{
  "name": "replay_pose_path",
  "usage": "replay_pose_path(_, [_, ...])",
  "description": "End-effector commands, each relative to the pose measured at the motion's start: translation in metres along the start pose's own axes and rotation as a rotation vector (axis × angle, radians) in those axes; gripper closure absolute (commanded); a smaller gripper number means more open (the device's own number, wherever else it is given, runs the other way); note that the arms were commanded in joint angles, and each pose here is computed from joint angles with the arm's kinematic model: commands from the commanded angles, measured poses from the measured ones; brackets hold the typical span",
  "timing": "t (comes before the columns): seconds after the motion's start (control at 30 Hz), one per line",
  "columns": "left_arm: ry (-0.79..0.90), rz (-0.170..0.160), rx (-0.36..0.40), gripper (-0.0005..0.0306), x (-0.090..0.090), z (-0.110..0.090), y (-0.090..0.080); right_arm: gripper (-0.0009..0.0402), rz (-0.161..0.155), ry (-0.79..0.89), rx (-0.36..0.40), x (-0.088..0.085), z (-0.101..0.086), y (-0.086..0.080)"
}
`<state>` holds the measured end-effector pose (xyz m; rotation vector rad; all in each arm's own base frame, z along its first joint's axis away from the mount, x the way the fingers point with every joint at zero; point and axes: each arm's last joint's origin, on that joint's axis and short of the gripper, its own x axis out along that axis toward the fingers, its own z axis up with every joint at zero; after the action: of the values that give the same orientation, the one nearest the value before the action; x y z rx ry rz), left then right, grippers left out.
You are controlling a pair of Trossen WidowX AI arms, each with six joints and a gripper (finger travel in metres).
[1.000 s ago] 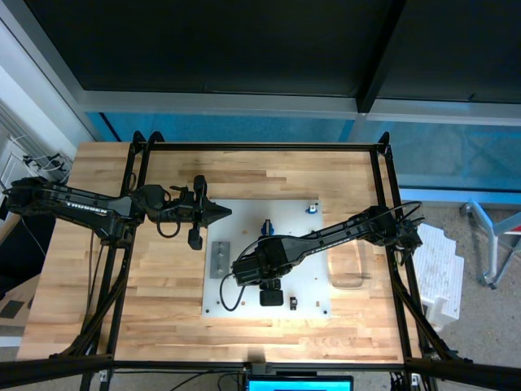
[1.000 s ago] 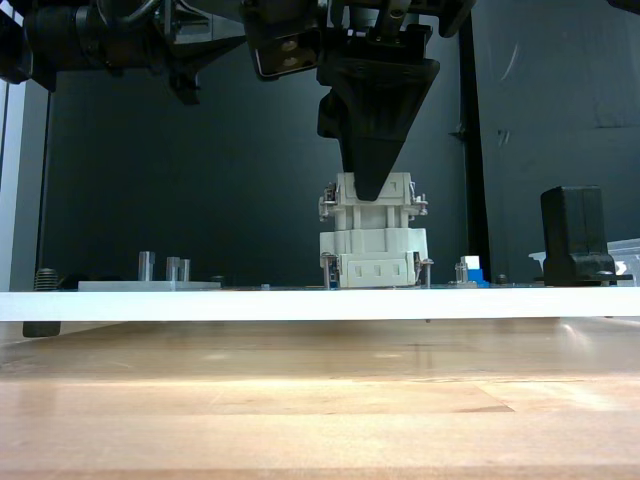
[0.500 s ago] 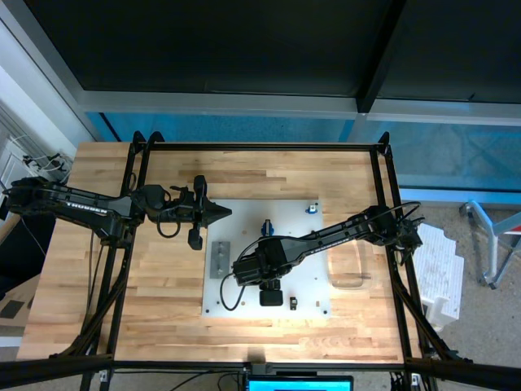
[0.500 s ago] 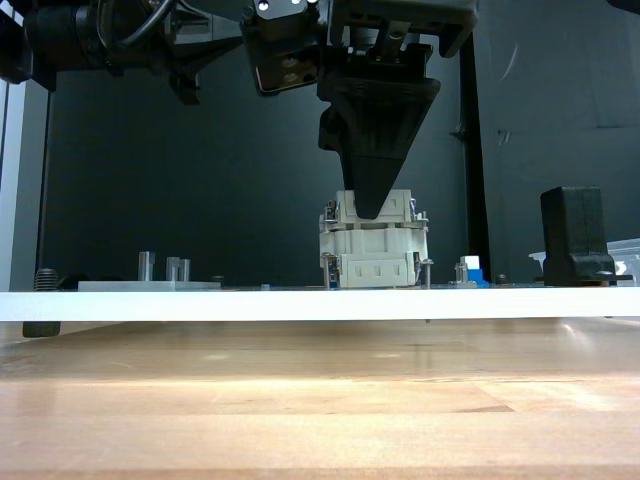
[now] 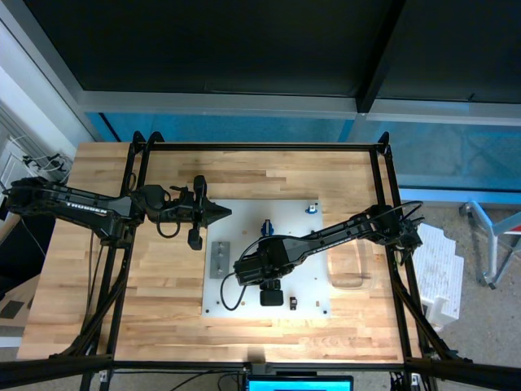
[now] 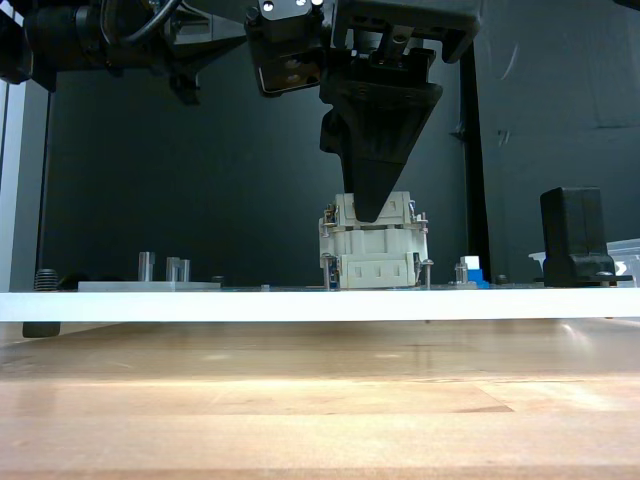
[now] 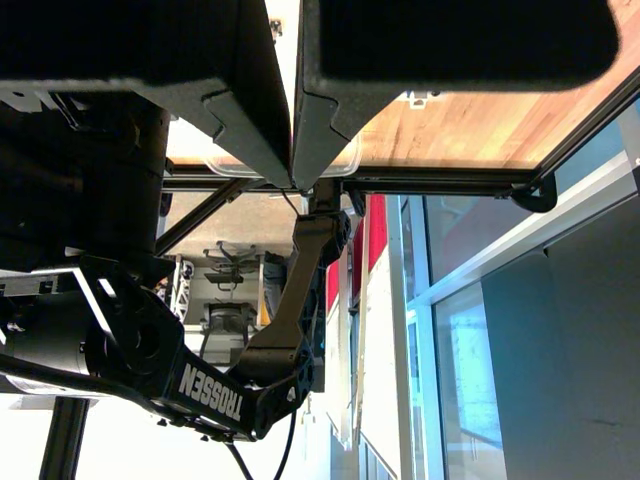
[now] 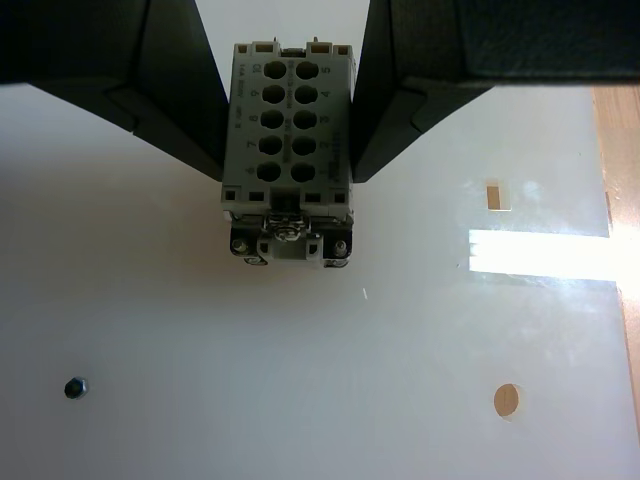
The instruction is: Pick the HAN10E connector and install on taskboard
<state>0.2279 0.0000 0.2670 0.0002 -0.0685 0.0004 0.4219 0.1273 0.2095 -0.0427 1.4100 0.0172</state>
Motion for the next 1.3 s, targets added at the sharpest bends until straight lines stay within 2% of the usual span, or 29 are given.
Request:
replay_pose_path(0.03, [-0.001,0.000,0.000,0.0300,0.000,0.000,0.000,0.0357,-0.003,0.008,0.002,0.002,0.000,0.000])
replay_pose_path(0.2, [0.000,0.000,0.000,0.0300,0.000,0.000,0.000,0.0356,0.000,-0.002,0.004,-0.001,0.000,0.000])
replay_pose_path(0.33, [-0.001,0.000,0.000,0.0300,0.000,0.000,0.000,0.0335,0.003,-0.015,0.005,-0.006,-0.001,-0.001])
replay_pose_path(0.57, [-0.001,0.000,0.000,0.0300,0.000,0.000,0.000,0.0260,0.011,-0.038,0.005,-0.012,0.000,-0.001])
replay_pose_path(0.87, [-0.001,0.000,0.000,0.0300,0.000,0.000,0.000,0.0101,0.022,-0.047,0.012,-0.015,0.000,0.000])
replay_pose_path(1.0, [-0.001,0.000,0.000,0.0300,0.000,0.000,0.000,0.0046,0.023,-0.048,0.019,-0.019,-0.001,0.000])
replay_pose_path(1.13, [-0.001,0.000,0.000,0.0300,0.000,0.000,0.000,0.0017,0.021,-0.044,0.017,-0.027,-0.005,-0.001])
replay_pose_path(1.3, [-0.001,0.000,0.000,0.0300,0.000,0.000,0.000,0.0017,0.022,-0.056,0.021,-0.042,-0.010,-0.003])
